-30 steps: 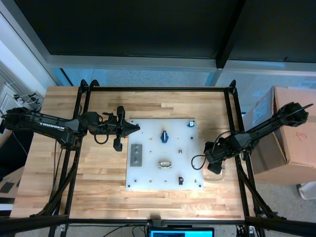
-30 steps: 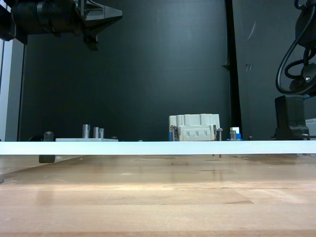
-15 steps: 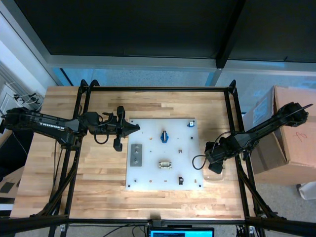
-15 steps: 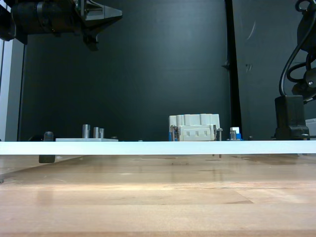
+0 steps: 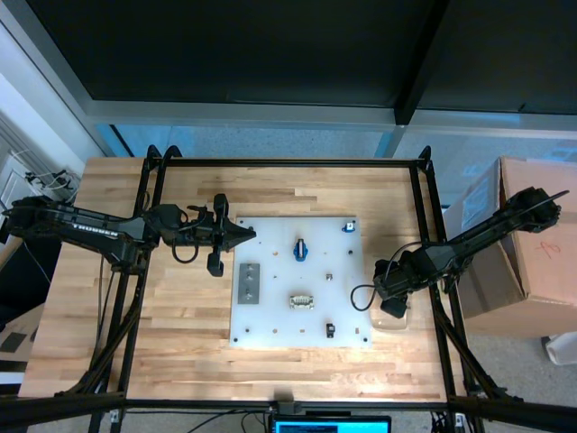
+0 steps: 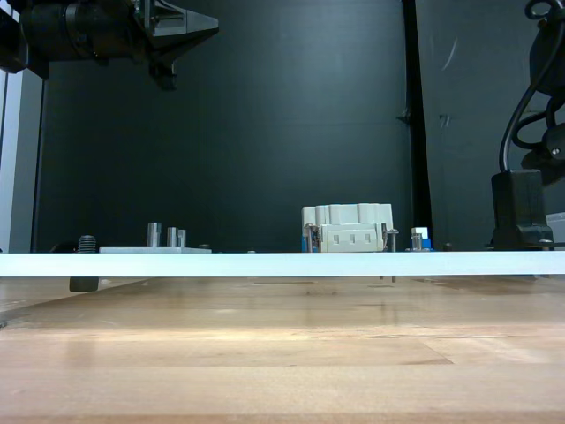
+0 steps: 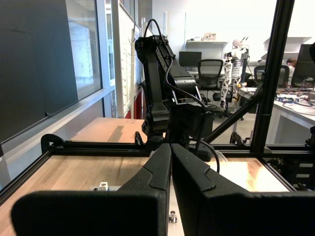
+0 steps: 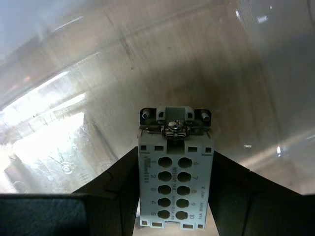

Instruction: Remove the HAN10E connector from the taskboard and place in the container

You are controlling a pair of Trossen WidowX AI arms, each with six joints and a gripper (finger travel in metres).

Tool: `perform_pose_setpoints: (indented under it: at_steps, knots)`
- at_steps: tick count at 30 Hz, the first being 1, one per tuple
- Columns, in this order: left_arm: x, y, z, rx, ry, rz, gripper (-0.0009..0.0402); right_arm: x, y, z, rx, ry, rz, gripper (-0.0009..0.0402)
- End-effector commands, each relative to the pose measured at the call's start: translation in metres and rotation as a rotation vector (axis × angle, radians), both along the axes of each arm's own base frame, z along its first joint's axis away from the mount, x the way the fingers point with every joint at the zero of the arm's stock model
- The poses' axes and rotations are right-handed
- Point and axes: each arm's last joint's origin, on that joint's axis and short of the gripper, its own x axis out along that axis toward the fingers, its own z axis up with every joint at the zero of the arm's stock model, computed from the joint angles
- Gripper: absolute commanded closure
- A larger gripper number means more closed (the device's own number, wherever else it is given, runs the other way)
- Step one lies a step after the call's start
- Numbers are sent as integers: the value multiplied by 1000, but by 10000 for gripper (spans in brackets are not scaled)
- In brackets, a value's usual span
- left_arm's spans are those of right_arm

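The HAN10E connector (image 8: 175, 189) bore contact numbers 1 to 10 beside its holes. The left arm (image 5: 86, 221) was lettered TROSSEN.

Robotics lab: monitor (image 7: 191, 58), office chair (image 7: 212, 73), workbench (image 7: 294, 106).
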Motion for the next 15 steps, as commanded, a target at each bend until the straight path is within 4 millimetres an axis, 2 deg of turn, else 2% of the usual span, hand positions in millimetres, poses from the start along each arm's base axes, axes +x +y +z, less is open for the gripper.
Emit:
perform_pose_setpoints:
  at_steps: [1,5,15]
  knots:
    - [0,0,0,0,0,0,393,4,2,3,16,-35,3,383]
    - [0,0,0,0,0,0,393,4,2,3,17,-35,-3,341]
    - [0,0,0,0,0,0,393,4,2,4,16,-42,-7,202]
